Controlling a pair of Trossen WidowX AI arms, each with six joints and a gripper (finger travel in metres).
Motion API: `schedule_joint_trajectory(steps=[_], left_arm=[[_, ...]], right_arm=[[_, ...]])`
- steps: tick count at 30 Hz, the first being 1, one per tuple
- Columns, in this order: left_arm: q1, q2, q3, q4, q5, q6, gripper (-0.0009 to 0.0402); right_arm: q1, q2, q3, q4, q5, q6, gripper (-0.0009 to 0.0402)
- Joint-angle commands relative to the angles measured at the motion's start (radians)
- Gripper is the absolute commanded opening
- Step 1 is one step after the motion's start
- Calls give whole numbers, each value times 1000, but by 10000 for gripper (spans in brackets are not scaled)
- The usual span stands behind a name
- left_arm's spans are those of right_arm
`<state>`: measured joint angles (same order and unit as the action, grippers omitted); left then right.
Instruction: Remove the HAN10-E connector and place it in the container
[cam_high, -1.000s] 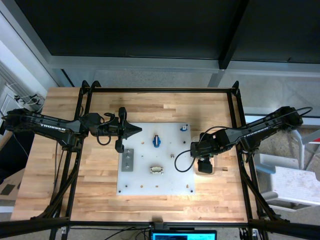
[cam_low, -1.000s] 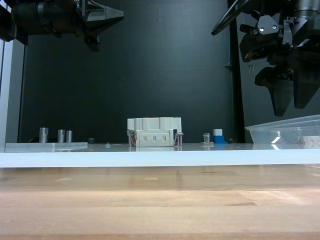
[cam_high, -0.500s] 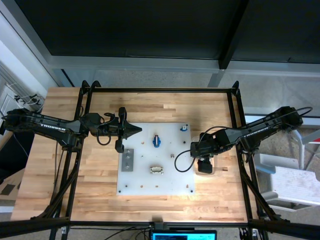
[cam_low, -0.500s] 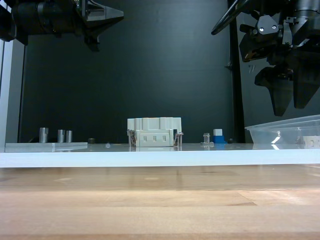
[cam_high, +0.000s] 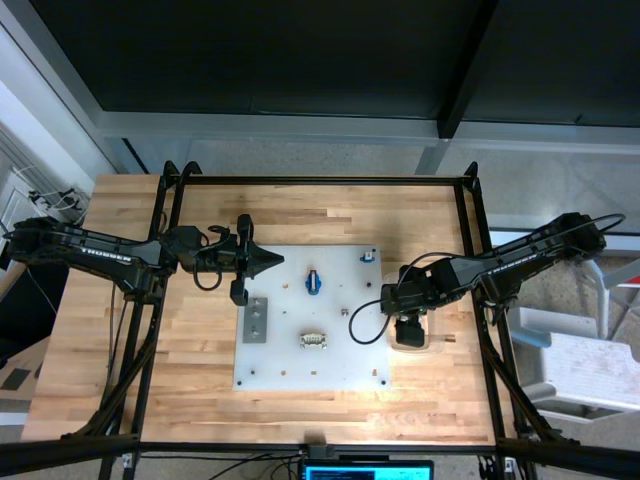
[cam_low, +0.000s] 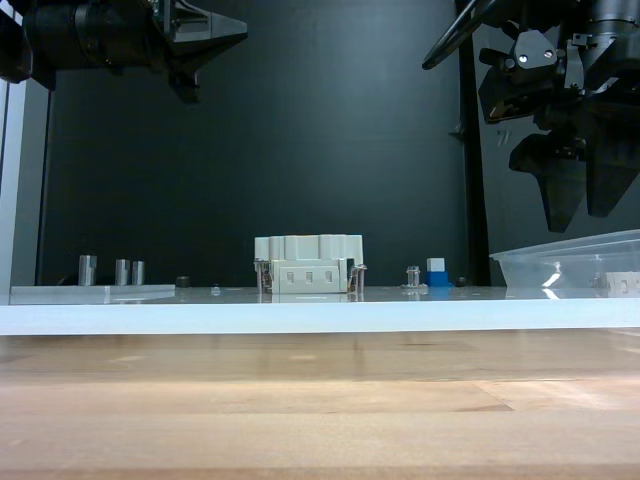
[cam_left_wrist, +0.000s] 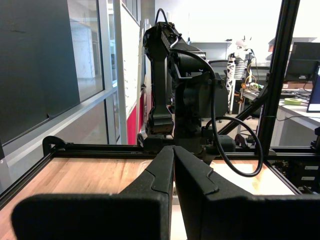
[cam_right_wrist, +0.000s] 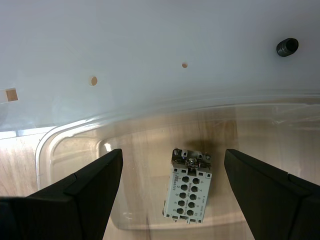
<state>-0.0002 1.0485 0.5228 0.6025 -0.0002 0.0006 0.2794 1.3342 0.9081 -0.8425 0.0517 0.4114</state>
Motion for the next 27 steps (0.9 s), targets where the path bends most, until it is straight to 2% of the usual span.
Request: schedule_joint_trajectory(steps=[1, 27], left_arm=[[0, 0, 0, 0, 0, 0, 0], [0, 0, 0, 0, 0, 0, 0]], right_arm=[[0, 0, 0, 0, 0, 0, 287], [0, 0, 0, 13, 0, 0, 287]])
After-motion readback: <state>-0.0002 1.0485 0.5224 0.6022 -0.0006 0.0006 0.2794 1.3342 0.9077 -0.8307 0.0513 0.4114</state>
